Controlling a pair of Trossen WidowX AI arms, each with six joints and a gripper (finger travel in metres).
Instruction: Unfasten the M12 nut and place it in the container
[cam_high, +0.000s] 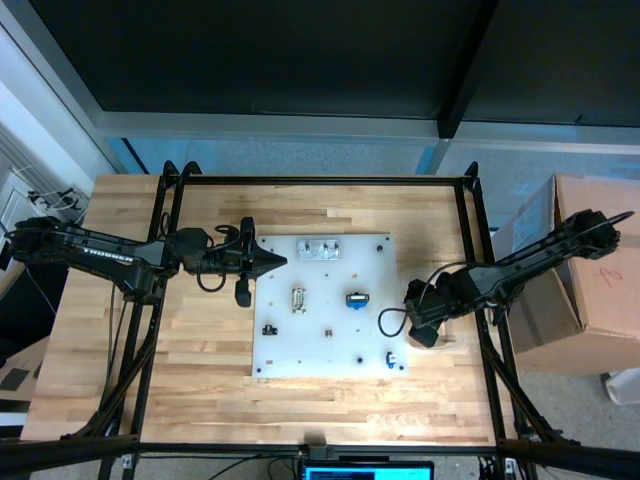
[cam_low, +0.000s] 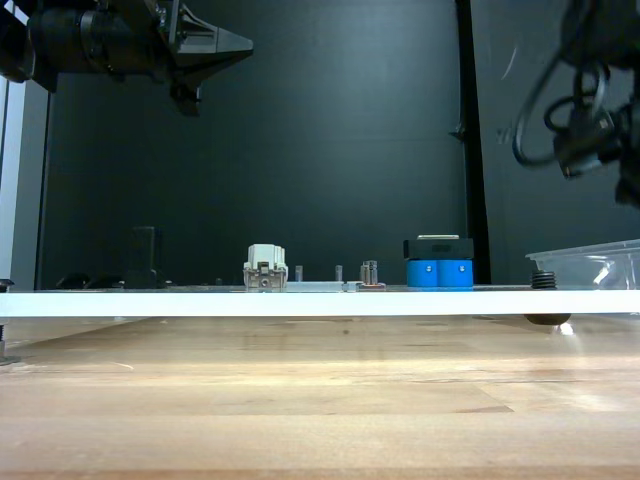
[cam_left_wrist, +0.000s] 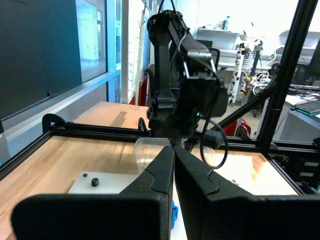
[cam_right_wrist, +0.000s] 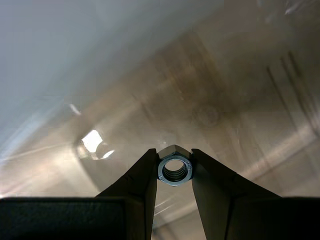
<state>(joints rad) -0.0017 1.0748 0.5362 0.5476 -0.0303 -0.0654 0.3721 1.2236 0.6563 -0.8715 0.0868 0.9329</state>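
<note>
The small silver nut (cam_right_wrist: 175, 172) is held between the fingertips of my right gripper (cam_right_wrist: 174, 159), its threaded hole facing the camera. Behind it lies the clear bottom of the container (cam_right_wrist: 210, 100), so the nut hangs above or inside the tray, clear of its seat. In the high view the right gripper (cam_high: 426, 318) hovers just right of the white board (cam_high: 300, 340). The black stud (cam_low: 543, 281) shows bare ribs, standing in front of the clear container (cam_low: 592, 262). My left gripper (cam_high: 278, 262) is shut on nothing, raised over the board's far left edge.
On the board stand a blue block (cam_low: 439, 270), a beige connector (cam_low: 265, 270) and a silver post (cam_low: 370, 272). A black frame (cam_high: 470, 200) surrounds the table. A cardboard box (cam_high: 585, 270) sits beyond the right edge.
</note>
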